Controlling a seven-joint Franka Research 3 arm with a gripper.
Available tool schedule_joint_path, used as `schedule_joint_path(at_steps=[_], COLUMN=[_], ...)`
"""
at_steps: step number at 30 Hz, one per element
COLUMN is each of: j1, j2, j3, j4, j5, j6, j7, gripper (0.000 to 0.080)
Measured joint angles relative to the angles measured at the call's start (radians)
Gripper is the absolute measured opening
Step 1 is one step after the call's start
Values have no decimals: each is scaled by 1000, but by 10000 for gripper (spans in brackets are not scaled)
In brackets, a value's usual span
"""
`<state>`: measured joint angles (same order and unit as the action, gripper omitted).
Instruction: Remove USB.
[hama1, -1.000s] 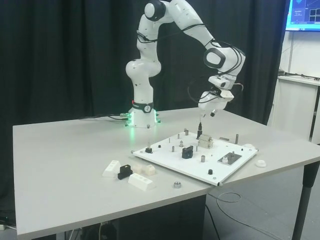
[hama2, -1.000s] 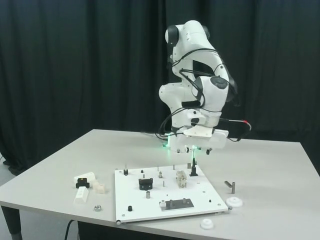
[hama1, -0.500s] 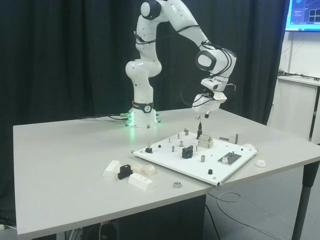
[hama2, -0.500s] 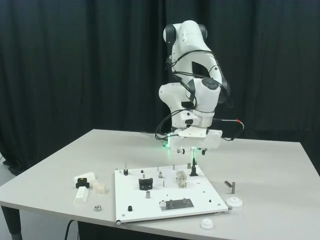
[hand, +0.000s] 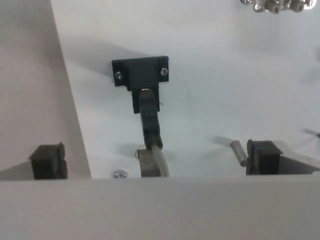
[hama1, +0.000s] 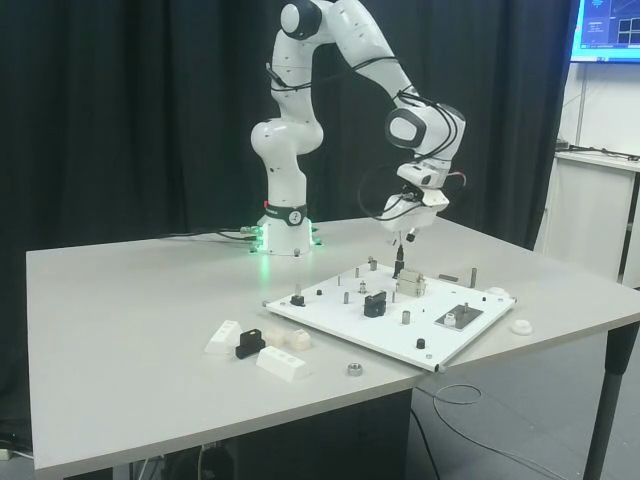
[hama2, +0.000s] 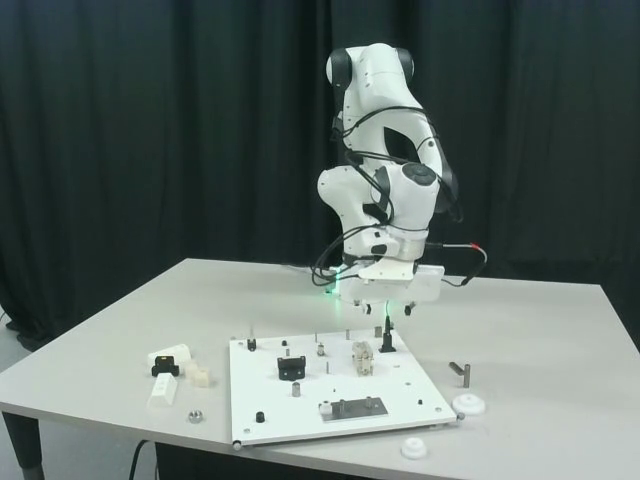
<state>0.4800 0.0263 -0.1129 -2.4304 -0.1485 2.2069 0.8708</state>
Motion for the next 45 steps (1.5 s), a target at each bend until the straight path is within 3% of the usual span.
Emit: schedule_joint_path(at_steps=[10, 11, 19, 20, 25, 26, 31, 32, 45], j1=[0, -1, -5, -5, -8, -8, -8, -8, -8], j2=[0, 0, 0, 0, 0, 0, 0, 0, 0], j3=[0, 0, 0, 0, 0, 0, 0, 0, 0], j4=[-6, -6, -7, -7, -7, -7, -7, -7, -5], j5=[0, 0, 0, 0, 2, 4, 16, 17, 23], j6=[11, 11, 11, 11, 11, 11, 12, 12, 12], j7=[0, 0, 0, 0, 0, 1, 1, 1, 1], gripper=[790, 639, 639, 281, 281, 118, 118, 32, 26])
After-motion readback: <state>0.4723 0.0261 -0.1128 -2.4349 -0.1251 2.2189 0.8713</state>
